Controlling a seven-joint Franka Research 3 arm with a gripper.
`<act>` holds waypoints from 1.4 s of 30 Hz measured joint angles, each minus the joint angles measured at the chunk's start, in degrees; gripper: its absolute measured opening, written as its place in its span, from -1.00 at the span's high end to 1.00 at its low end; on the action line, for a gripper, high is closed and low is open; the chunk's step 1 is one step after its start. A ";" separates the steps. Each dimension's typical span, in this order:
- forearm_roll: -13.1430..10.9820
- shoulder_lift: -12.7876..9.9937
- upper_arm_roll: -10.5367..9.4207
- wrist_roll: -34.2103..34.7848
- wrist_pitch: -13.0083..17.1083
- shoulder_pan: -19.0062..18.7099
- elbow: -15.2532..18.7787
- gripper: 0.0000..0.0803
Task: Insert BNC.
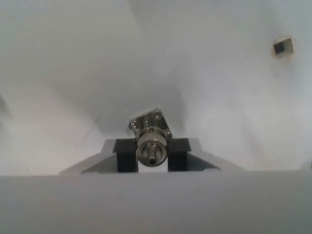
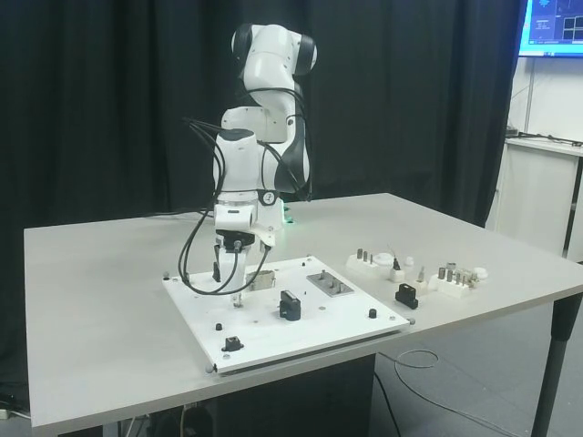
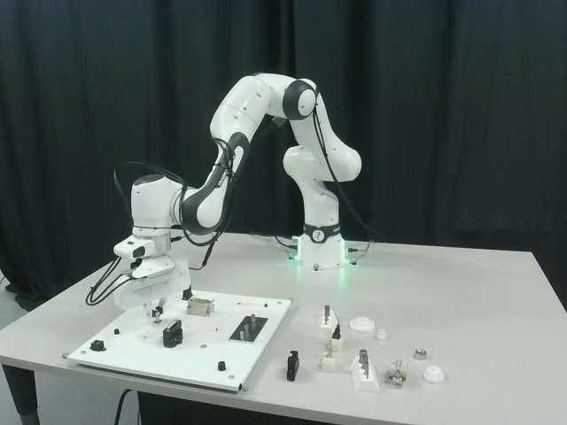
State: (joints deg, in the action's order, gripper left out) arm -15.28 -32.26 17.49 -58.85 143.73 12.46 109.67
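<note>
Glare washes the wrist view, so the white board [image 1: 209, 73] under the pincer shows almost no detail, and the camera's own housing blocks the lower part of that picture. From the room cameras the fingertips are too small to read. The wrist view settles it: the pincer [image 1: 152, 155] is pinching the BNC connector [image 1: 151, 144], a black pad [image 1: 126, 155] pressed against each side of its barrel.

The white arm [image 3: 239, 124] arches high from its base [image 3: 321, 248], where a green light glows, then folds down so the wrist points straight at the board [image 3: 186, 341]. Black cables [image 2: 196, 246] loop from the wrist. The pincer [image 2: 239, 273] hangs just above the board's rear part, beside a small metal block [image 2: 262, 279].

The connector is shiny metal: a round barrel with a side pin and a square flange with corner screws. It sits clamped between the fingers, above the board. The board is flat, matte, lying on the grey worktop [image 2: 91, 300], well apart from the white part holders [image 3: 368, 359].
</note>
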 joint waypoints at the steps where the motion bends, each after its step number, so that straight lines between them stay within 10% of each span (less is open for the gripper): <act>1: -0.01 0.00 0.00 0.00 -0.01 0.00 -0.01 0.69; 42: -0.01 -0.10 0.01 -7.23 -0.04 0.00 -0.17 0.69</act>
State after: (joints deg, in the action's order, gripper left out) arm -15.29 -32.36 17.49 -66.08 143.70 12.46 109.50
